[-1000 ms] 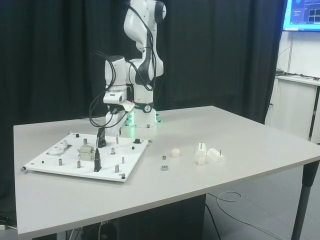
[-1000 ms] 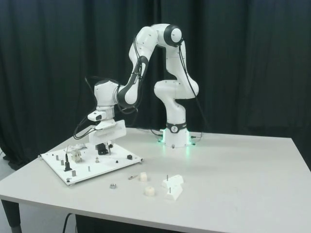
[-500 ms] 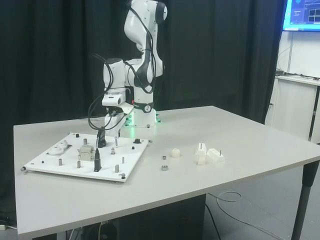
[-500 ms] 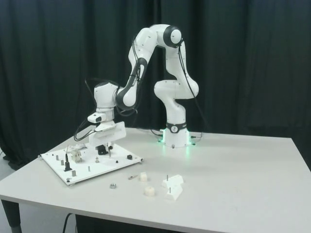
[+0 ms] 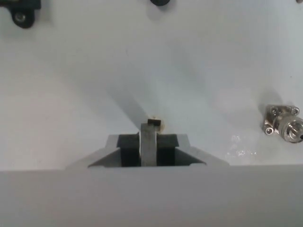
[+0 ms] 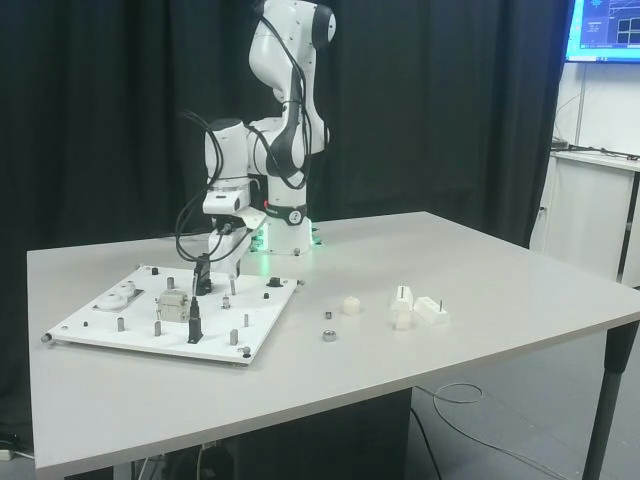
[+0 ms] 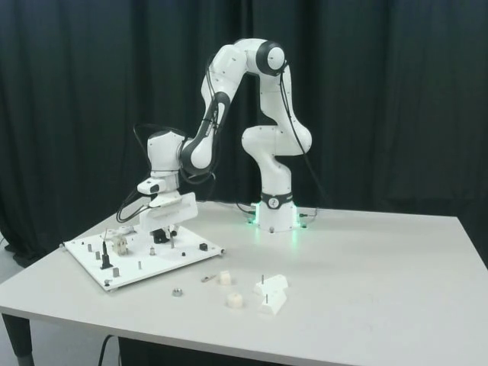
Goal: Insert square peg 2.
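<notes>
In the wrist view my gripper (image 5: 148, 142) is shut on a slim grey square peg (image 5: 148, 150), with a black finger (image 5: 127, 150) on each side of it. The peg's lower end sits at a small dark square hole (image 5: 154, 123) in the white board (image 5: 94, 85); whether it has entered cannot be told. From the first room view the gripper (image 6: 232, 272) hangs low over the back part of the white board (image 6: 150, 325). The second room view shows the gripper (image 7: 171, 233) above the board (image 7: 152, 267).
On the board stand several short pegs, a black upright part (image 6: 195, 325), a metal block (image 6: 175, 305) and a metal connector (image 5: 283, 125). Beside the board lie a nut (image 6: 328, 335), a round white piece (image 6: 351, 305) and white blocks (image 6: 418, 307).
The gripper with the peg has shifted a little over the back of the board, and the forearm has swung slightly further from the base.
</notes>
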`<state>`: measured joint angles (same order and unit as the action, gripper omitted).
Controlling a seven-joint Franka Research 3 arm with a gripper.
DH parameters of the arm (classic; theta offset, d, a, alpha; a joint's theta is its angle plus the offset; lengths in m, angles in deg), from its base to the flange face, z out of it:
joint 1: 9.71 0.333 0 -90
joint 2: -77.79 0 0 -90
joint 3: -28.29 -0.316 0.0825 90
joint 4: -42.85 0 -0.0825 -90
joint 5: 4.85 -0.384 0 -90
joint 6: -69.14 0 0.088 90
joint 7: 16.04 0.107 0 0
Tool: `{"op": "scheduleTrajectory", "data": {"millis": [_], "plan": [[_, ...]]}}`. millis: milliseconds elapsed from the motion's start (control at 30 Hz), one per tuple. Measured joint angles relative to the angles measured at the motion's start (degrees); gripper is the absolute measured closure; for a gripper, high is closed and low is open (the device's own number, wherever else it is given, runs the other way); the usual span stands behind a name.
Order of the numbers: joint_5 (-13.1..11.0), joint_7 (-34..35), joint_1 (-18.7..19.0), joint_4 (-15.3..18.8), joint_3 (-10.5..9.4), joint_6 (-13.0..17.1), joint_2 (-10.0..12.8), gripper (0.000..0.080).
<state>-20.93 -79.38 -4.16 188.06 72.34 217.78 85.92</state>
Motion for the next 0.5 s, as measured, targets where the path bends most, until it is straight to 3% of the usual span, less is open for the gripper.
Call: {"op": "scheduleTrajectory", "data": {"millis": [500], "plan": [[-1.64,-1.88,-0.01,0.00,0.00,0.20,0.08,0.0732]]}}
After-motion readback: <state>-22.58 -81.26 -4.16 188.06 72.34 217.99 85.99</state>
